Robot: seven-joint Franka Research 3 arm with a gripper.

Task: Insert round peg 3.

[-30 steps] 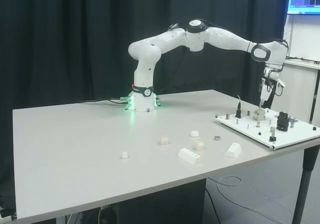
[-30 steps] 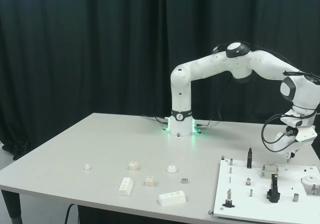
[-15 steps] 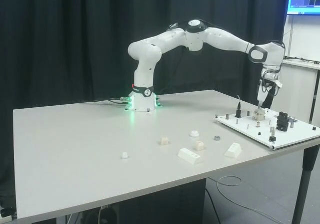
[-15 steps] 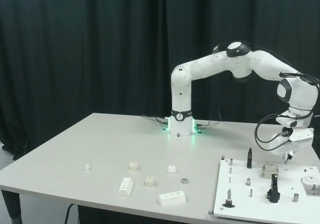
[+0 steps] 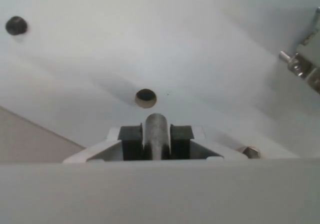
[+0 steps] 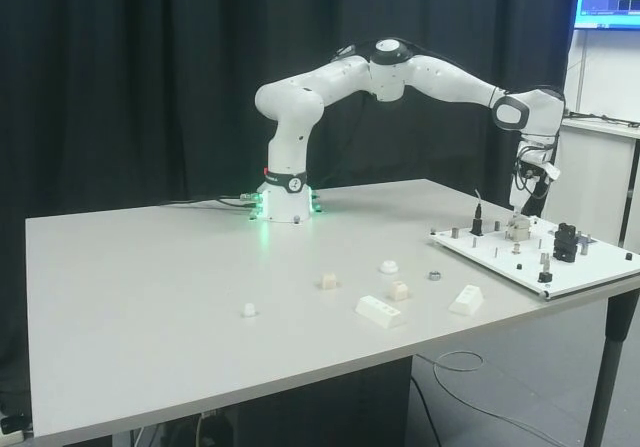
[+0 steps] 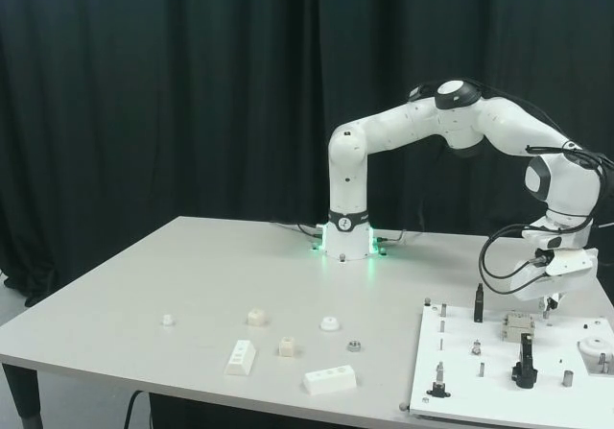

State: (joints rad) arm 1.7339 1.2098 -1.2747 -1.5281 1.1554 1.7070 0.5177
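One round peg point(image 5: 156, 133) is clamped in the gripper point(image 5: 156, 140), hanging just above the white board's point(image 5: 215, 58) open hole point(image 5: 145, 97); it should centre first, then descend vertically.

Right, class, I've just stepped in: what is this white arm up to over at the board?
The white arm's gripper is shut on a grey round peg and hangs over the white board at the far end of the grey table. In the wrist view an open round hole lies just ahead of the peg's tip, so the peg is not yet inserted. Small white blocks lie untouched on the table.
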